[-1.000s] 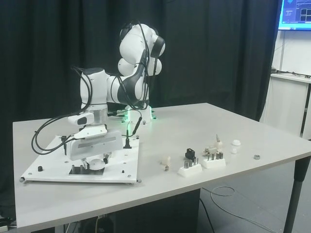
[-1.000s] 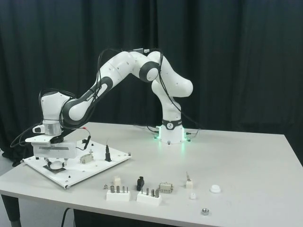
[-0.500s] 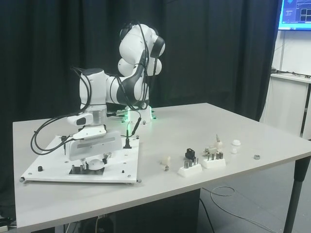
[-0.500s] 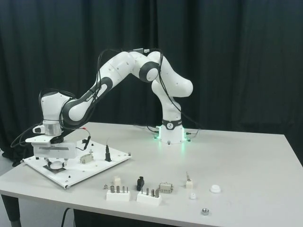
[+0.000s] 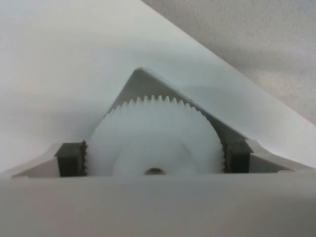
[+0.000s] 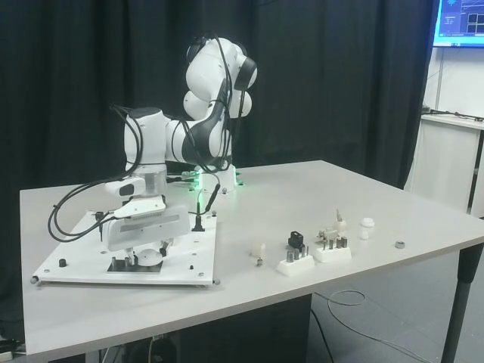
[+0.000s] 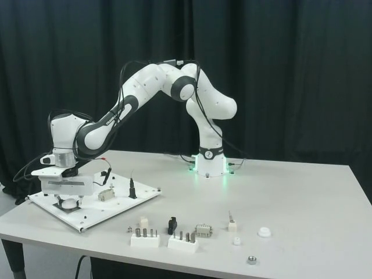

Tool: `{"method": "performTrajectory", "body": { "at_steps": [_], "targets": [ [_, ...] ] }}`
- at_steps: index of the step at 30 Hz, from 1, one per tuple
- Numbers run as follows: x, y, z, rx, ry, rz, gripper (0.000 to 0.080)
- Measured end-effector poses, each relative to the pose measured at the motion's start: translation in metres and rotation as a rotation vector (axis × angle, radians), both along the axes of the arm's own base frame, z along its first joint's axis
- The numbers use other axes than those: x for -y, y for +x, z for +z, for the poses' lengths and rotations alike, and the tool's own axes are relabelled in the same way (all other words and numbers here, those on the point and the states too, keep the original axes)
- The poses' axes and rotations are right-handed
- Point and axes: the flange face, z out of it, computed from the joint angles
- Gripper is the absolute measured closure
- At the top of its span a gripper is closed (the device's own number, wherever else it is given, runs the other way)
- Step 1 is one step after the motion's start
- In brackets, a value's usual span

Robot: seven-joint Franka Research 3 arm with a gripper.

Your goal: Insert large gear.

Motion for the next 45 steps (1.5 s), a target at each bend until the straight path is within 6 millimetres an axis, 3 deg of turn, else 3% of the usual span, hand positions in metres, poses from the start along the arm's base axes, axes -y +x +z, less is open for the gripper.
{"method": "performTrajectory", "body": {
  "at_steps": [23, 33, 34, 45],
  "targets": [
    [-0.003, 0.002, -0.001, 0.003, 0.001, 0.001, 0.0207],
    [0.000, 0.004, 0.011, 0.013, -0.014, -0.045, 0.0207],
    [0.002, 0.003, 0.013, 0.013, -0.018, -0.047, 0.0007],
    [0.017, -0.007, 0.023, 0.004, -0.043, -0.068, 0.0003]
  ]
}}
